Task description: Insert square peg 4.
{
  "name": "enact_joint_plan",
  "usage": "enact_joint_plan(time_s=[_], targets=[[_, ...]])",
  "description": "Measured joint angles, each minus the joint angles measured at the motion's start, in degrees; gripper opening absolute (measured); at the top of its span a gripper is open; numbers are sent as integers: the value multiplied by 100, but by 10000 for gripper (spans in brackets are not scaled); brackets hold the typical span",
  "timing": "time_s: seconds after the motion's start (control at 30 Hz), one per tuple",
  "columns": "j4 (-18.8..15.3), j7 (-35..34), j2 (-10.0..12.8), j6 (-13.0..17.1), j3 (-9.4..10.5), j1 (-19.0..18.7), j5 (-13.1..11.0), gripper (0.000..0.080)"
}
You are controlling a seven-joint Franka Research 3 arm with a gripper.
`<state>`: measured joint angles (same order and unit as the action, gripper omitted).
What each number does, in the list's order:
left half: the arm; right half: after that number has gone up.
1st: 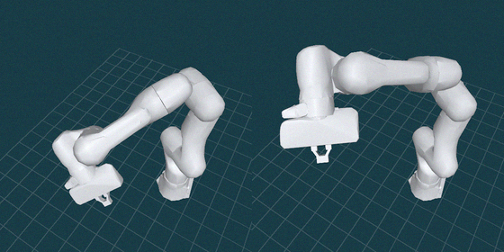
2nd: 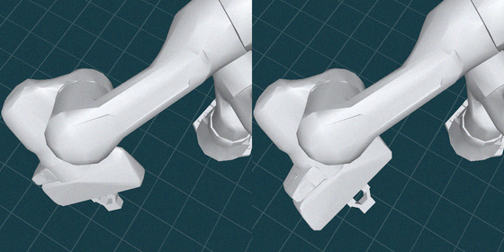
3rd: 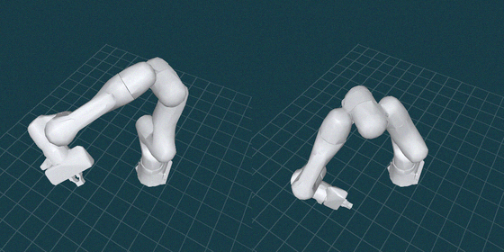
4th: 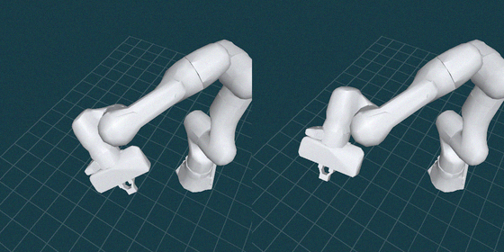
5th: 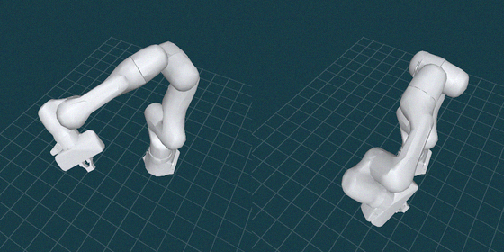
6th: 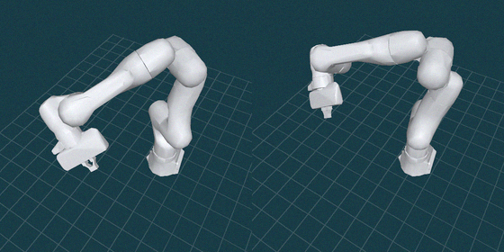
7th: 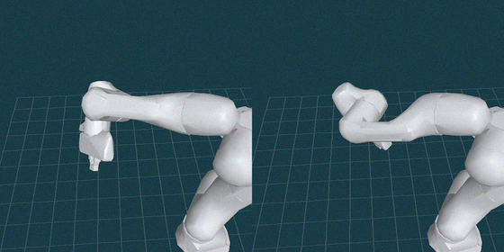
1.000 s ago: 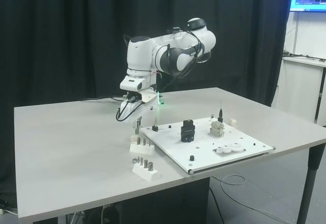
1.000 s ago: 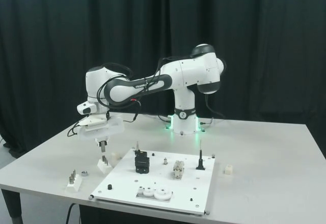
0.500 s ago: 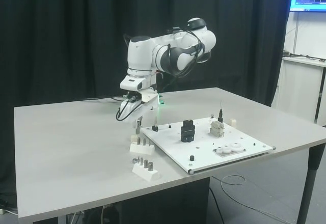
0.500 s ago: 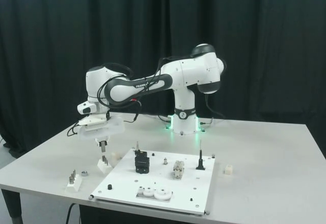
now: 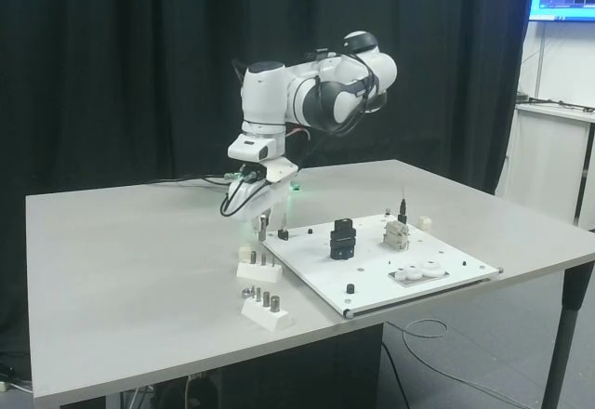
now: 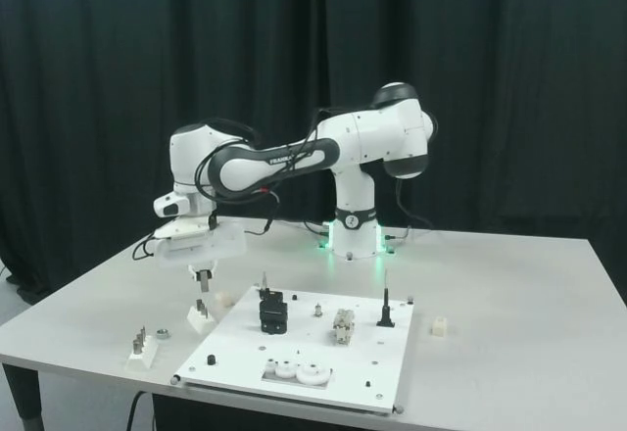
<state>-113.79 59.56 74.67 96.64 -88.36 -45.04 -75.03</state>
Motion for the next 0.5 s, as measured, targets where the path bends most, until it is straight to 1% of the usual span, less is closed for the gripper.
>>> enact_joint_plan(time_s=[0.27,0.5], targets=[[0,-436,0,-139,-121,-153,4,155],[0,-625,-1,-284,-261,-329,59,155]])
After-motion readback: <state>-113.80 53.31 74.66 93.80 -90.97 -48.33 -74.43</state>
